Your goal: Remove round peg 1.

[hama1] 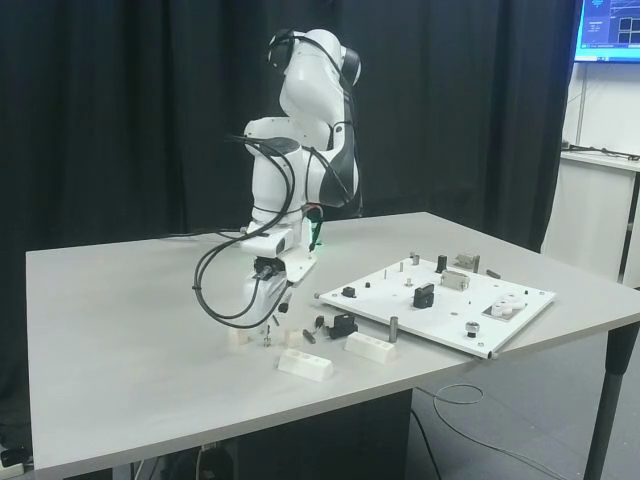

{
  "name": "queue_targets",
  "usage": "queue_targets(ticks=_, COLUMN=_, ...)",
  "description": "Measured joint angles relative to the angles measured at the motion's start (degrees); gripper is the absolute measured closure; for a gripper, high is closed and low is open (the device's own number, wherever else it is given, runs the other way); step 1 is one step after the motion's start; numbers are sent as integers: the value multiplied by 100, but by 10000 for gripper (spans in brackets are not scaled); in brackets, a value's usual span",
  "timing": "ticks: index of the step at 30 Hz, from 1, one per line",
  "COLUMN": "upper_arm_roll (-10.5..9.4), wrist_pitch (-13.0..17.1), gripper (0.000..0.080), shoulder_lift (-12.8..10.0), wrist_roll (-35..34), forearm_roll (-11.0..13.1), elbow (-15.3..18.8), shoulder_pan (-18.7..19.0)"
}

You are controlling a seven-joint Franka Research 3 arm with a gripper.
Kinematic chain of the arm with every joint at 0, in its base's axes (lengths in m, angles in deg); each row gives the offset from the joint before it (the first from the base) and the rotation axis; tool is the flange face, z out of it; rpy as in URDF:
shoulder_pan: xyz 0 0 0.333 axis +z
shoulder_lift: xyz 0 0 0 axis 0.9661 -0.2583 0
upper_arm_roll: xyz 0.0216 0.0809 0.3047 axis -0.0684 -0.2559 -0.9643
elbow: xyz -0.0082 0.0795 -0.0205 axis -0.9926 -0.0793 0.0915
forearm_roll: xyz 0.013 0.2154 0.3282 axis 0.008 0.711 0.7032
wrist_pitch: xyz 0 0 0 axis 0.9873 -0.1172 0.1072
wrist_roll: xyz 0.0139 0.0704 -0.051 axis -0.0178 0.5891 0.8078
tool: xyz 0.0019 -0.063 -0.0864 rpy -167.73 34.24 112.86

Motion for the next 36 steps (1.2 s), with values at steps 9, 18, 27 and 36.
queue_targets(ticks=9, upper_arm_roll=-8, wrist_pitch=-639, gripper=3, shoulder_lift=154, wrist_roll=-54, forearm_roll=76, elbow=22, shoulder_pan=140)
queue_targets(ticks=18, upper_arm_roll=-8, wrist_pitch=-1115, gripper=3, shoulder_lift=429, wrist_roll=-311, forearm_roll=207, elbow=258, shoulder_pan=413)
queue_targets(ticks=27, upper_arm_roll=-11, wrist_pitch=-1183, gripper=3, shoulder_lift=845, wrist_roll=-707, forearm_roll=306, elbow=837, shoulder_pan=877)
queue_targets(ticks=36, upper_arm_roll=-14, wrist_pitch=-1170, gripper=3, shoulder_lift=1365, wrist_roll=-1246, forearm_roll=309, elbow=1460, shoulder_pan=1439)
